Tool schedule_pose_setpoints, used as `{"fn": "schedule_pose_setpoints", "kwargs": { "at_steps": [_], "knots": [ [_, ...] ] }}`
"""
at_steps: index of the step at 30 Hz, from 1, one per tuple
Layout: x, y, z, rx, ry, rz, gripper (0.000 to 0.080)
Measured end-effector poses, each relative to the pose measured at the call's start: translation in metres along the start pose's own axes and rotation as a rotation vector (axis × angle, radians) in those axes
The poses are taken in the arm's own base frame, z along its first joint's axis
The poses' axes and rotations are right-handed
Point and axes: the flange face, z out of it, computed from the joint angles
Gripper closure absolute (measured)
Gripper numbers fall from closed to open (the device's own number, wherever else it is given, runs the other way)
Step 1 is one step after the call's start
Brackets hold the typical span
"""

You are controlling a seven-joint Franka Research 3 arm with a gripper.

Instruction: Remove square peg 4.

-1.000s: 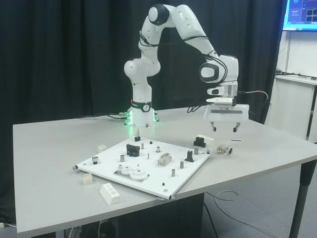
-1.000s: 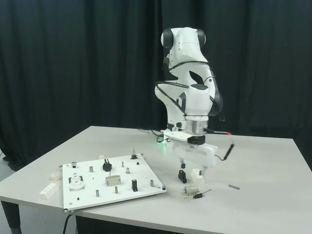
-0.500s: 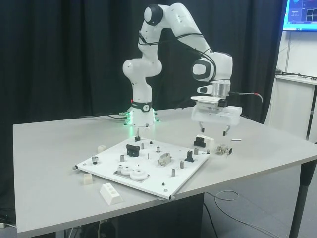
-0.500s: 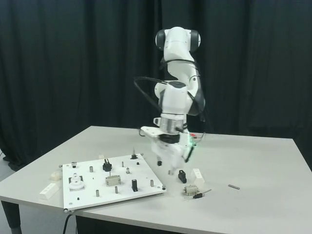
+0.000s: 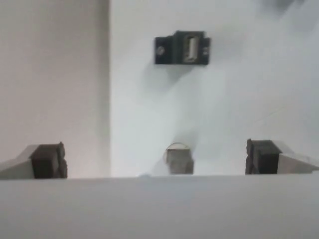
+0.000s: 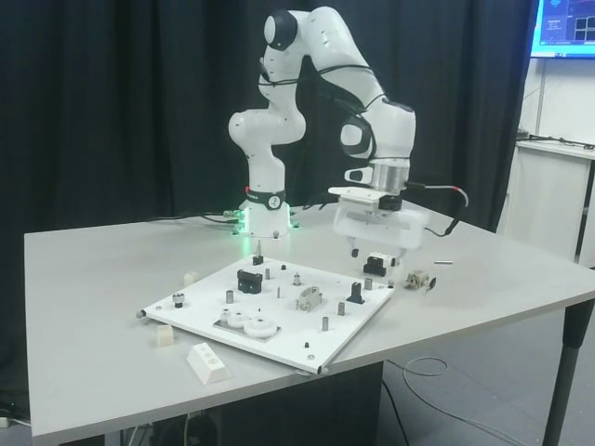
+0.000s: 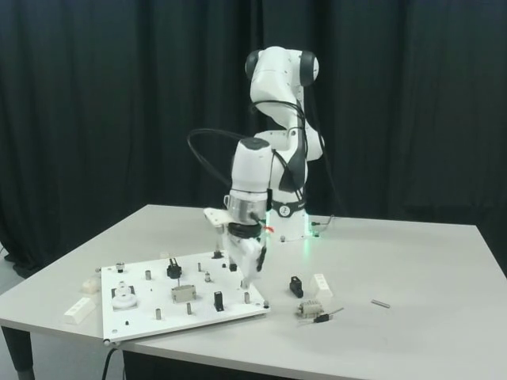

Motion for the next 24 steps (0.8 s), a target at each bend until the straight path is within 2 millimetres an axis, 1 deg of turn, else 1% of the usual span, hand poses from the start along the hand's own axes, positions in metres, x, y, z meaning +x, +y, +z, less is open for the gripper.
{"fn": "schedule_pose_setpoints", "kwargs": {
  "at_steps": [4,10,24],
  "knots": [
    [0.003,0.003,0.01,-0.022,-0.007,0.02,0.0003],
    [0.002,0.007,0.021,-0.044,-0.015,0.033,0.0003],
    [-0.002,0.02,0.039,-0.034,-0.059,0.072,0.0003]
  ]
}}
